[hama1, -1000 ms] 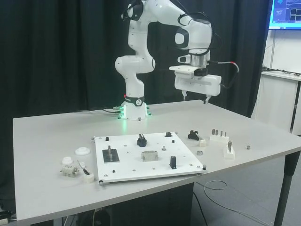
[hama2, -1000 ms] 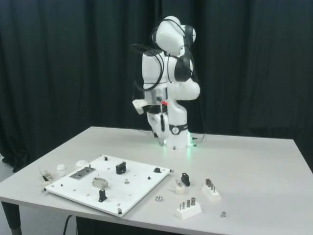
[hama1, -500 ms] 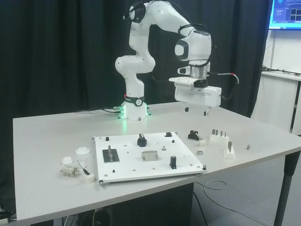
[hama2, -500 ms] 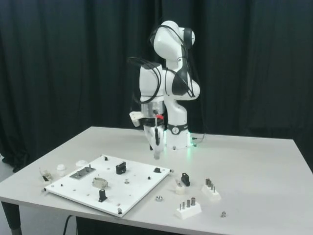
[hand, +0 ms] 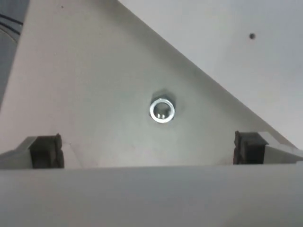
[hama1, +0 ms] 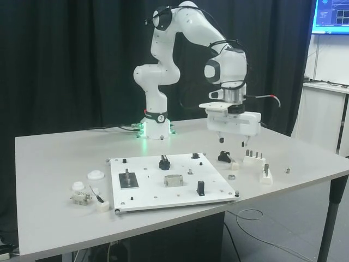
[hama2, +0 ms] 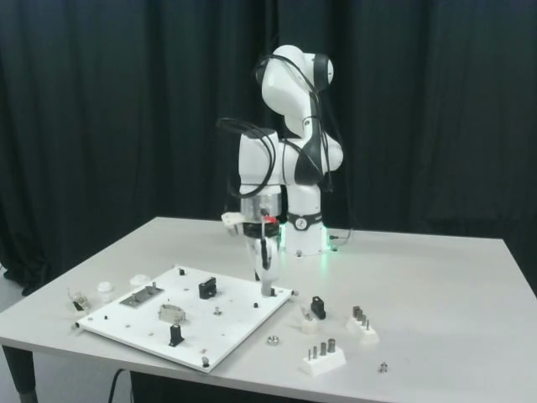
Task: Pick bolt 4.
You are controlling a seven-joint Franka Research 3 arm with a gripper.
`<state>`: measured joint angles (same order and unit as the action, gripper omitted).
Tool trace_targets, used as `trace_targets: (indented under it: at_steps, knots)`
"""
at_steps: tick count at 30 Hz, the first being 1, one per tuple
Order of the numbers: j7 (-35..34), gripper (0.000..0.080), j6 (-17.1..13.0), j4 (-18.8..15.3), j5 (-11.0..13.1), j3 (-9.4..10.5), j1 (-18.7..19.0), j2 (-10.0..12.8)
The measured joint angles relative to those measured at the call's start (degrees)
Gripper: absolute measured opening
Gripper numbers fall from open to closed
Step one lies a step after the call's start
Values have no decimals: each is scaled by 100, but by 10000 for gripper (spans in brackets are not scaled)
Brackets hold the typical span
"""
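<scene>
With our hand [hama1: 231,142] spread wide and empty, we have swung down and outward from above the bench [hama1: 54,158] in the past second, now poised over a loose nut [hand: 162,110], nearing the bolt holders [hama1: 254,159] where bolt 4 presumably waits

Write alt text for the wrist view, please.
Open gripper looks straight down at a small metal nut lying on the grey table, centred between its two fingertips. A corner of the white board fills one side.

Shiny metal nut [hand: 162,110]; matt table [hand: 94,85]
</scene>
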<state>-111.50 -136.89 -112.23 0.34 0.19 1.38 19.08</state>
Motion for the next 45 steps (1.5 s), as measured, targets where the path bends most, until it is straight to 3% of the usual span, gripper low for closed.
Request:
trace_targets:
  at_steps: [15,45]
  knots:
    - [-2,800,-118,344,-105,-8,1,533]
    - [-1,800,-533,268,-106,-13,108,1075]
